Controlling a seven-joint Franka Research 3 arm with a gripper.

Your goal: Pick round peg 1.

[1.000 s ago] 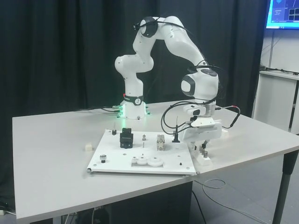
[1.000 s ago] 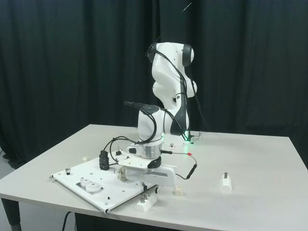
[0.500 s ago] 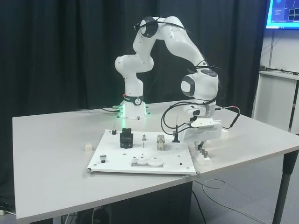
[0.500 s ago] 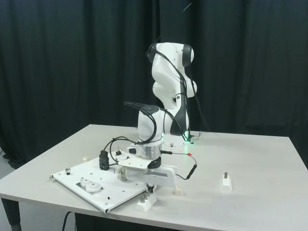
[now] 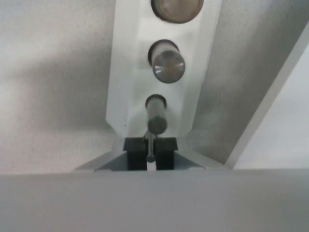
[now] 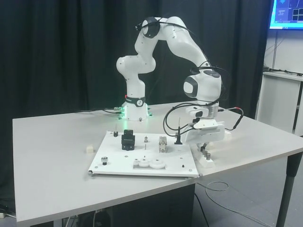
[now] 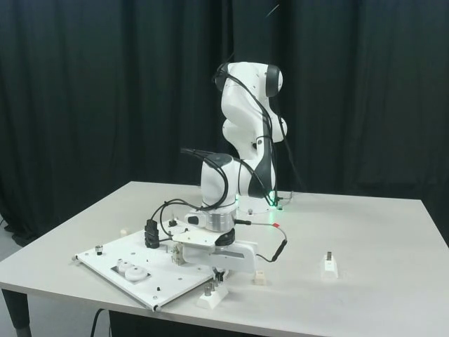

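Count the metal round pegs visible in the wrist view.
3. Thin grey metal peg clamped between the black fingertips of the gripper; wider peg standing in the white holder; widest peg beyond, cut off by the frame.

Round peg 1 (image 5: 151,149), a thin grey metal pin, stands upright, clamped between the black fingertips (image 5: 135,153) just above a white peg holder (image 6: 206,161) at the table's front edge, at five o'clock from the board.

1. No lettering, number or brand can be read anywhere in these views.
2. The wall screen (image 6: 287,14) in the first room view's upper corner carries marks, but they are too small to make out.
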